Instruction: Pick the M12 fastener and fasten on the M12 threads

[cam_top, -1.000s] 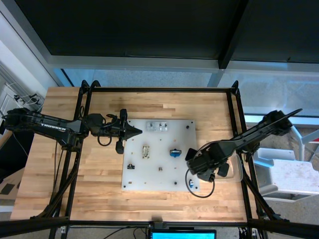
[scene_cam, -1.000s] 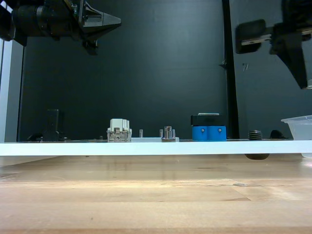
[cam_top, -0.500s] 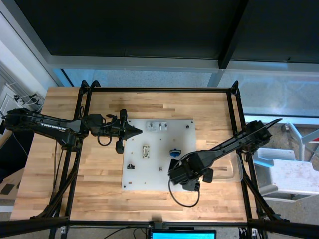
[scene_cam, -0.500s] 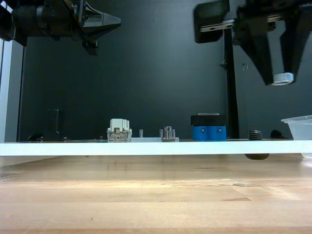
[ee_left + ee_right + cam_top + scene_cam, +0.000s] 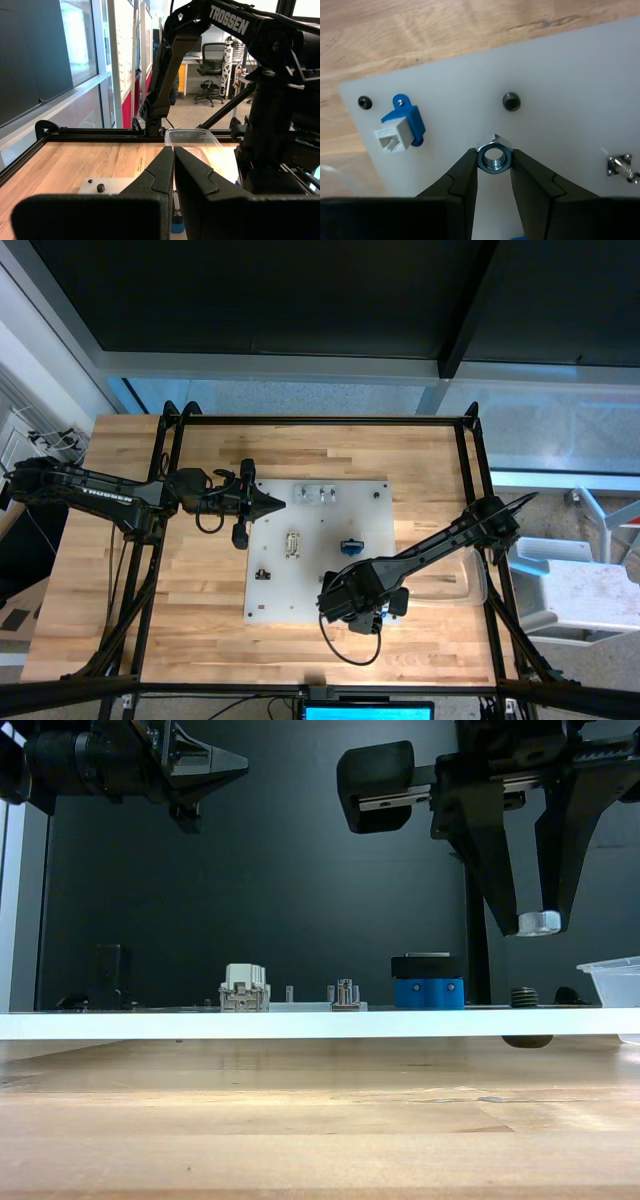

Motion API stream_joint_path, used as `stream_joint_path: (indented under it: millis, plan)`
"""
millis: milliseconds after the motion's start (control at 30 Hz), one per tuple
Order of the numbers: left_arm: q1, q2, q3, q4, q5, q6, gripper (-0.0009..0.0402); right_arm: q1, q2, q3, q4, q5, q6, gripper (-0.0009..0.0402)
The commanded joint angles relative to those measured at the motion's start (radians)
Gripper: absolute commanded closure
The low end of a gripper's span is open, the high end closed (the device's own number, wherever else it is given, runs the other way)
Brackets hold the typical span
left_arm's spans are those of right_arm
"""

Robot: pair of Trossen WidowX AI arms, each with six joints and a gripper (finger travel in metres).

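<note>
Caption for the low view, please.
Right gripper holds the M12 nut above the board, stud bare; left gripper hangs shut, high at left.

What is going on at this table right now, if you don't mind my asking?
The right gripper is shut on the small silver nut, holding it in the air above the white board. The black ribbed stud stands bare on the board, so nothing is threaded on yet. The left gripper hangs shut and parked over the board's far left edge.
</note>
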Motion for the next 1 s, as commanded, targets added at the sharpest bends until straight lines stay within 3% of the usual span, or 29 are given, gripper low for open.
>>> stream_joint_path:
  millis: [33, 1000]
  plan:
    - [0.000, 0.000, 0.000, 0.000, 0.000, 0.000, 0.0393, 0.000, 0.014, 0.001, 0.024, 0.000, 0.000, 0.0370]
    - [0.000, 0.000, 0.000, 0.000, 0.000, 0.000, 0.0393, 0.011, 0.085, 0.013, 0.096, 0.000, 0.002, 0.0370]
